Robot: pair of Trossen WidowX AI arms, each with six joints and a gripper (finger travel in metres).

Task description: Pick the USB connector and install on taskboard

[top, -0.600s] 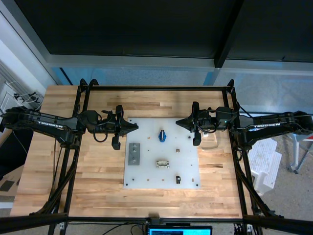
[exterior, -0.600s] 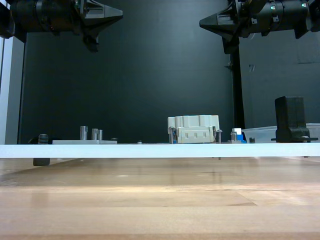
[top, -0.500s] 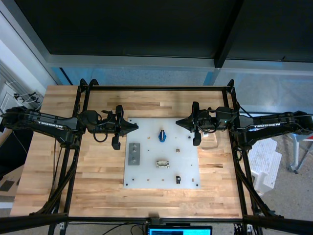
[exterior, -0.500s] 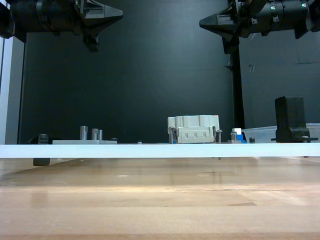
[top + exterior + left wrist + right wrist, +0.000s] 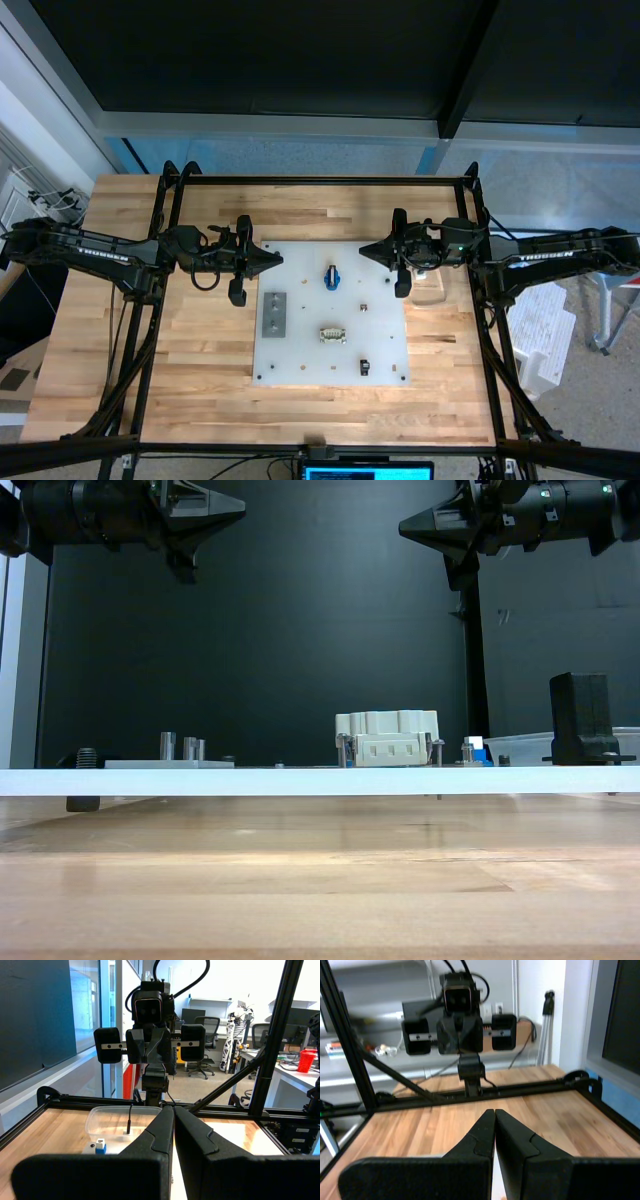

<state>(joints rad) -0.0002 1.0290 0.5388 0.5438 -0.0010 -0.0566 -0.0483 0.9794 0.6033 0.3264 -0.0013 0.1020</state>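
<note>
The white taskboard lies flat in the middle of the table, carrying a grey block, a blue upright part, a silver multi-pin connector and a small black socket. A slim dark piece stands in the clear tray; it looks like the USB connector, though I cannot be sure. My left gripper hangs shut, high over the board's left rear corner. My right gripper hangs shut, high over the right rear edge, beside the tray. Neither holds anything.
A black frame surrounds the wooden table. In the low view the board's edge sits low, with the multi-pin connector and black socket rising from it. A small blue and white piece lies by the tray.
</note>
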